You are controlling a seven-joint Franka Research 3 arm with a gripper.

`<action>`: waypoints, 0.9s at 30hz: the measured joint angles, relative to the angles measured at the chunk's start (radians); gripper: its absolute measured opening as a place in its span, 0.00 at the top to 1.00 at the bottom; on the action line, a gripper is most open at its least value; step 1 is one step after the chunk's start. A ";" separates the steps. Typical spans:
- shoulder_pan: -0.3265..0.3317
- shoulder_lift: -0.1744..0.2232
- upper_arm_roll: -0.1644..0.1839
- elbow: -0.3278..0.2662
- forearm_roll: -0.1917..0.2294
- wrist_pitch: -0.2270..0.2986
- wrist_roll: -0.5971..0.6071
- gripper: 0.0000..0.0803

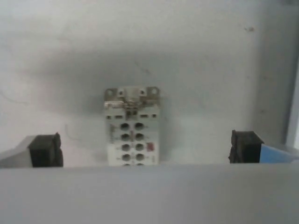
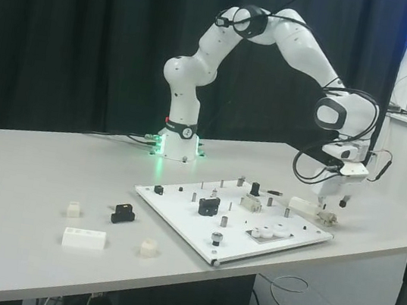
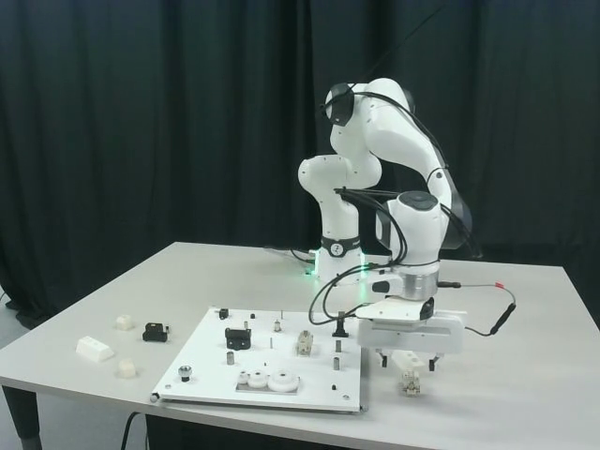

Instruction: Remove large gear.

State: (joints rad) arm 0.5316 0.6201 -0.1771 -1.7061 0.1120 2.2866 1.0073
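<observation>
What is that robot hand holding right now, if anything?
Nothing. The hand is open, its fingers wide apart above a small white connector block lying on the table, not touching it.

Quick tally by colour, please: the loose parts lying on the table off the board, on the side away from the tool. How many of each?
White: 3 (small cube, long block, round piece)
Black: 1 (black piece)
Total: 4
</observation>
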 joint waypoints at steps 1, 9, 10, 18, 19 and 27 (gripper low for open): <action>0.000 0.000 -0.003 0.000 0.000 -0.003 0.000 0.00; -0.002 0.000 -0.018 0.000 -0.002 -0.019 0.000 0.00; -0.002 0.000 -0.018 0.000 -0.002 -0.020 0.000 0.00; -0.003 -0.002 -0.020 0.003 -0.002 -0.022 -0.002 0.00; -0.003 -0.002 -0.020 0.004 -0.002 -0.024 -0.002 0.00; -0.003 -0.016 -0.021 0.017 -0.002 -0.059 -0.006 0.00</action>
State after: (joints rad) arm 0.5284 0.6041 -0.1980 -1.6893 0.1103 2.2272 1.0013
